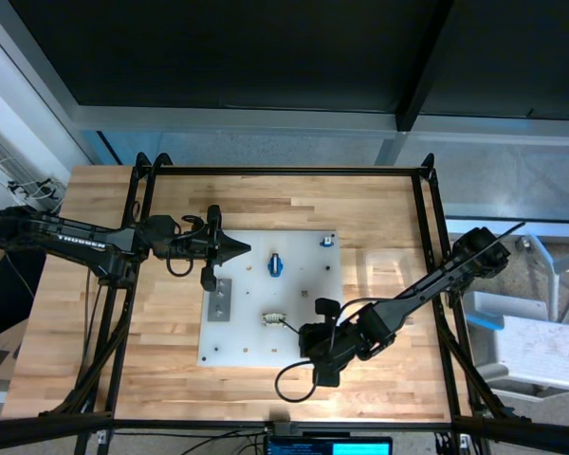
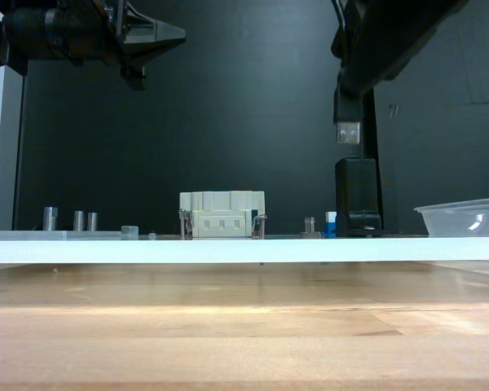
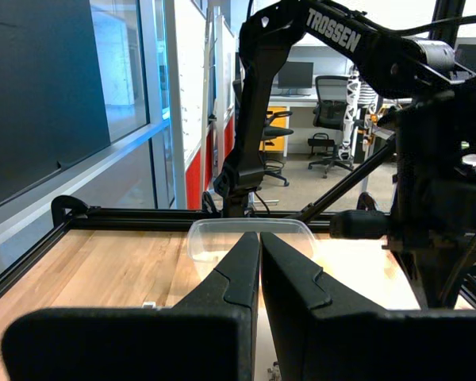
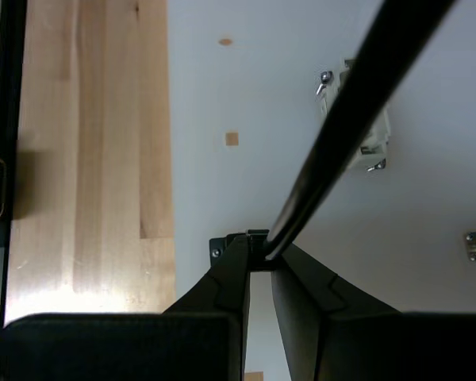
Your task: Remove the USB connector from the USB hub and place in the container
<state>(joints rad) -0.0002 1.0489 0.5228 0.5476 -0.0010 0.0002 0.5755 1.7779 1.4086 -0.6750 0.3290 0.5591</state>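
The left gripper (image 1: pixel 235 248) hangs clenched and empty, high near the flat white board's (image 1: pixel 256 346) left side on the wooden desk (image 1: pixel 95 313). The right gripper (image 4: pixel 260 252) clamps the thin black USB connector (image 2: pixel 348 130), which is upright, its silver plug pointing down just above the boxy black USB hub (image 2: pixel 358 195). The clear, round-cornered container (image 2: pixel 464 217) sits rightmost.

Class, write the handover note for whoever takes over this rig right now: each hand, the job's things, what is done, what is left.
Left hand: shut, empty, hovering high over the white board's far left part.
Right hand: shut on the USB connector; its plug hangs clear just above the USB hub.
Container: on the table, right of the board.
Done: connector unplugged.
Left: carry it to the container and release.
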